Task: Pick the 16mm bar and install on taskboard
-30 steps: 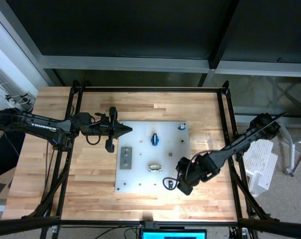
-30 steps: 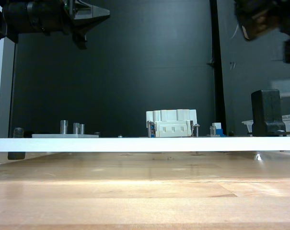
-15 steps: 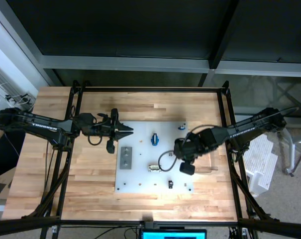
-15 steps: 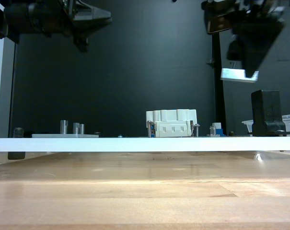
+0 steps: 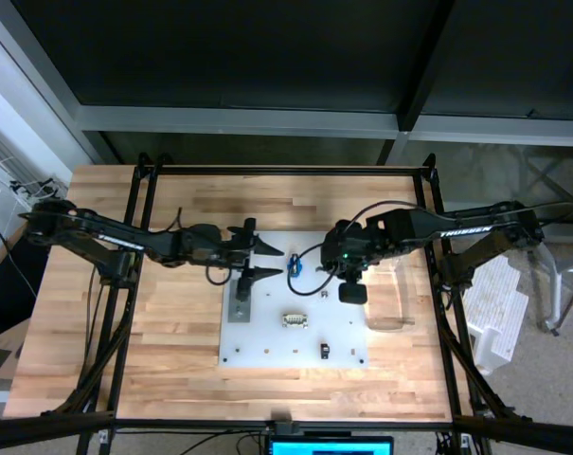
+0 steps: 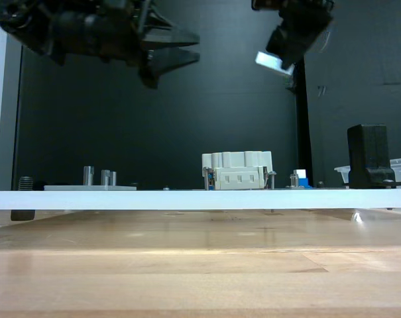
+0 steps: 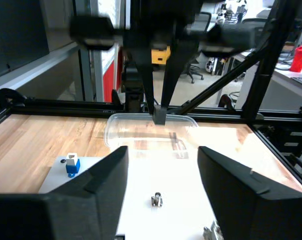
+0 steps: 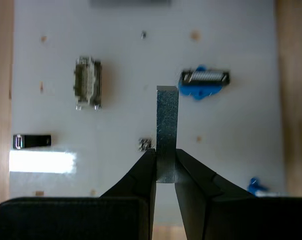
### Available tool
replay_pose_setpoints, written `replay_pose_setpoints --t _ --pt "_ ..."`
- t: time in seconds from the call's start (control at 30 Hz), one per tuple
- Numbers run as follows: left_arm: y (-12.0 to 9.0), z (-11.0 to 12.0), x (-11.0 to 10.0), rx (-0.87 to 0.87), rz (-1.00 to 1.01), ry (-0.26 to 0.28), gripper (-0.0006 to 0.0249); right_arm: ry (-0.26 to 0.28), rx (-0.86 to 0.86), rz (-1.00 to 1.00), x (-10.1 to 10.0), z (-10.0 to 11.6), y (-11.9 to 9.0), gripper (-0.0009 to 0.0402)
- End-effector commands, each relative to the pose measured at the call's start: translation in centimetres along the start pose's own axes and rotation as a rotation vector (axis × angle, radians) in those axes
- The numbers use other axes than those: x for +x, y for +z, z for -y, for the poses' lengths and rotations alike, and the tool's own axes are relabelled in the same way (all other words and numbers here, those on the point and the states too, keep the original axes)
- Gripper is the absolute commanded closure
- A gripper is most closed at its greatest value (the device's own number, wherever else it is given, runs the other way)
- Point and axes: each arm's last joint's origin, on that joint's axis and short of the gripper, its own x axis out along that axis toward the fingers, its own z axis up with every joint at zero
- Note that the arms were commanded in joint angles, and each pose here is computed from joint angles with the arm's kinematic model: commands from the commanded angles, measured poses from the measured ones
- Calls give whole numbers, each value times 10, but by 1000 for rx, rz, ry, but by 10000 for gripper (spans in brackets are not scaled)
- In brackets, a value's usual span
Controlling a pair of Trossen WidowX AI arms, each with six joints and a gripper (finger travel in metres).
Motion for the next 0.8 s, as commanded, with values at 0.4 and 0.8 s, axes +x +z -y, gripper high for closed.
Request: replay_pose_setpoints --t 0.4,0.8 --pt "14 -1 42 -24 -58 25 -6 -6 -4 50 -10 2 8 373" --pt "23 0 61 -25 -98 18 -2 -7 4 48 -6 3 7 373"
